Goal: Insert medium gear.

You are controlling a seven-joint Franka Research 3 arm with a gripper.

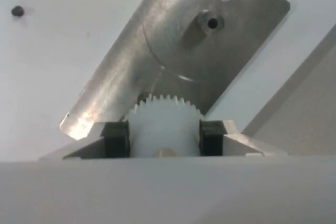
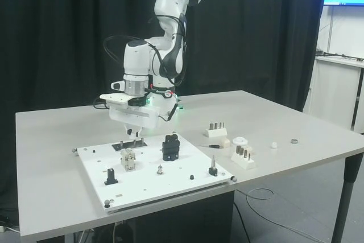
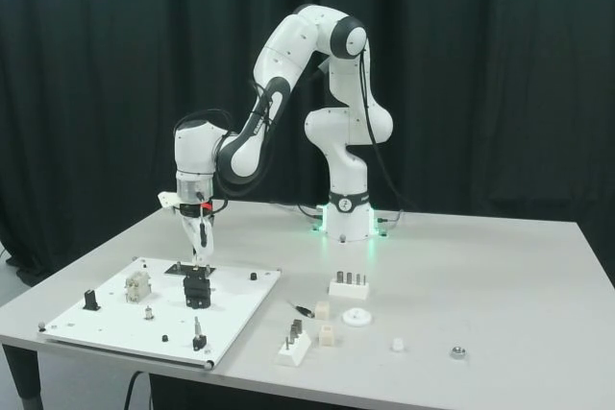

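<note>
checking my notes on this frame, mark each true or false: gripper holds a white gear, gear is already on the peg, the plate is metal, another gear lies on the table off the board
1. The gripper holds a white gear: true, shut on it between black pads.
2. The gear sits on the peg: false, the peg is bare and apart from the gear.
3. The plate is grey metal: true.
4. A second white gear lies on the table off the white board: true.
5. The gripper hangs over the table's bare far end: false, it is over the board.
</note>
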